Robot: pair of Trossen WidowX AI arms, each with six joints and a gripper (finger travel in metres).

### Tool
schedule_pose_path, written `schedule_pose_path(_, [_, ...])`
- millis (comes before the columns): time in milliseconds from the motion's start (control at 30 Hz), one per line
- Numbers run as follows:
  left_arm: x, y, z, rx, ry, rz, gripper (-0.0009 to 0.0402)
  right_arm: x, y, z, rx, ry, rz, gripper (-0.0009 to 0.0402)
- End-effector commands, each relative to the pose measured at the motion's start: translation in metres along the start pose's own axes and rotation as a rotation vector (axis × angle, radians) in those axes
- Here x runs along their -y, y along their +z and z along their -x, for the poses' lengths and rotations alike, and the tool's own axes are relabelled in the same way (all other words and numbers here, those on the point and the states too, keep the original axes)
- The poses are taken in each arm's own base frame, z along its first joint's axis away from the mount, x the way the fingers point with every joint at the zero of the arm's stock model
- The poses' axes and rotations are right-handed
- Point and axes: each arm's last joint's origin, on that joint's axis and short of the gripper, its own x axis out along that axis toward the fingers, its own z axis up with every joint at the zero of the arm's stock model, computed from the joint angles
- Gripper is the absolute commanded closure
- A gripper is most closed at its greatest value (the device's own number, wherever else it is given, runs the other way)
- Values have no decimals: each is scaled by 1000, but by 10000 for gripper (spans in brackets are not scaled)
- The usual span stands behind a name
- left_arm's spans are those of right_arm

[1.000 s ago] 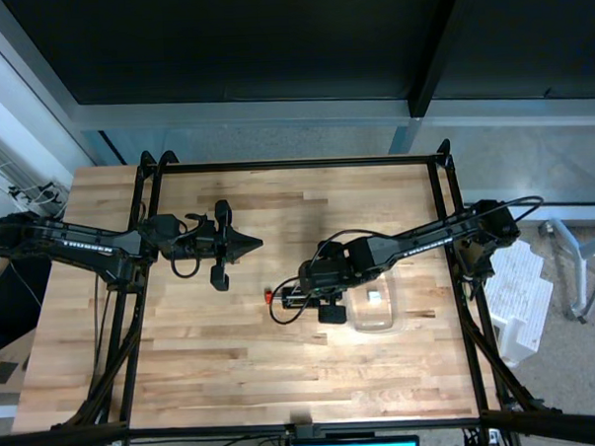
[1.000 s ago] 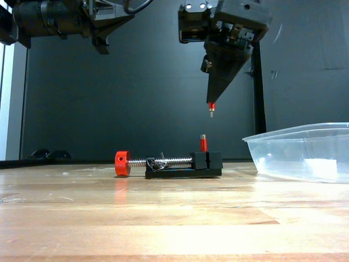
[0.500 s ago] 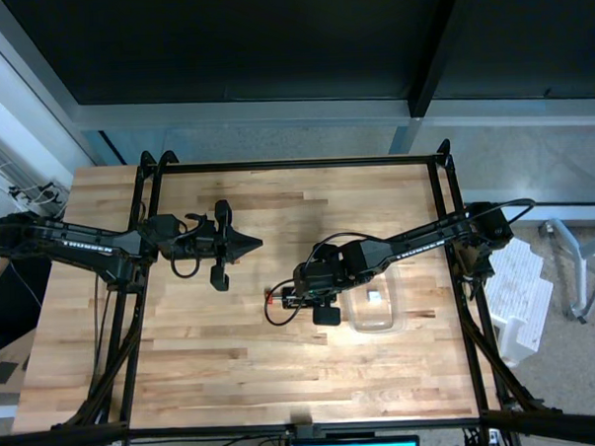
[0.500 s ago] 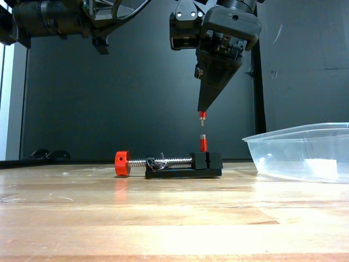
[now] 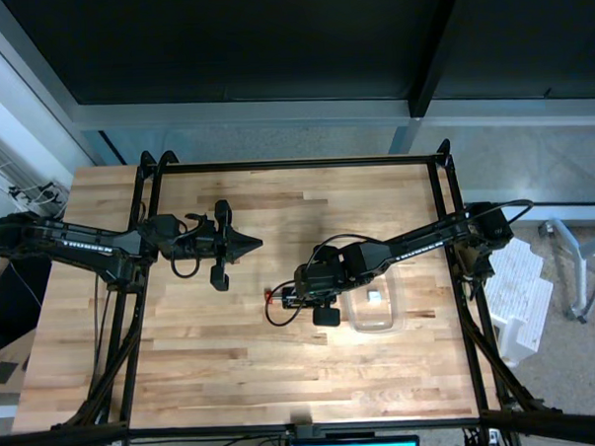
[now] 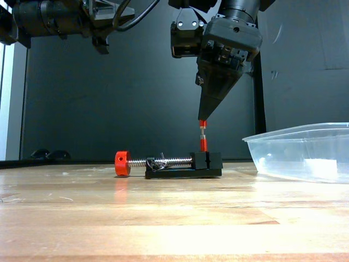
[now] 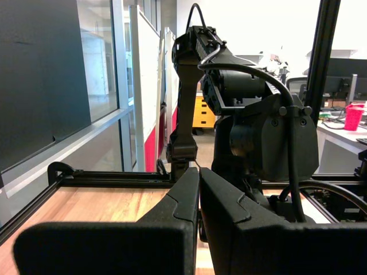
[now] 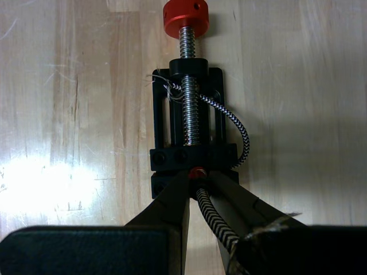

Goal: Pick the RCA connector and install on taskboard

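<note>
Hanging from the clenched tips of the right gripper, the RCA connector is held upright, pin down, directly over the red socket that stands on the taskboard; whether pin and socket touch cannot be told. In the right wrist view a braided cable is seen running out between the fingers, and more braid is looped beside the board's screw. The left gripper is parked high and well apart at the left, closed up on nothing. Insertion is judged to be the step in hand. If the pin is brought down slightly off centre, it could be jammed on the socket rim and the connector tilted or pushed up within the grasp. No fastening of the board to the table is seen, so it could be shoved or tipped by a sideways push. The plug could also be dragged askew by the cable once released.
</note>
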Motion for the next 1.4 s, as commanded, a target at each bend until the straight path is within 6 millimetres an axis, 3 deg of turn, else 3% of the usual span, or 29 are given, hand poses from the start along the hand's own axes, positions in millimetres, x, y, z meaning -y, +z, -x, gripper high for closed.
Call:
schedule_pose_path(33, [0,0,0,1,0,0,393,1,0,0,-2,-2,0,393])
schedule_pose_path(1400, [0,0,0,0,0,0,393,4,-12,-20,2,-7,-8,393])
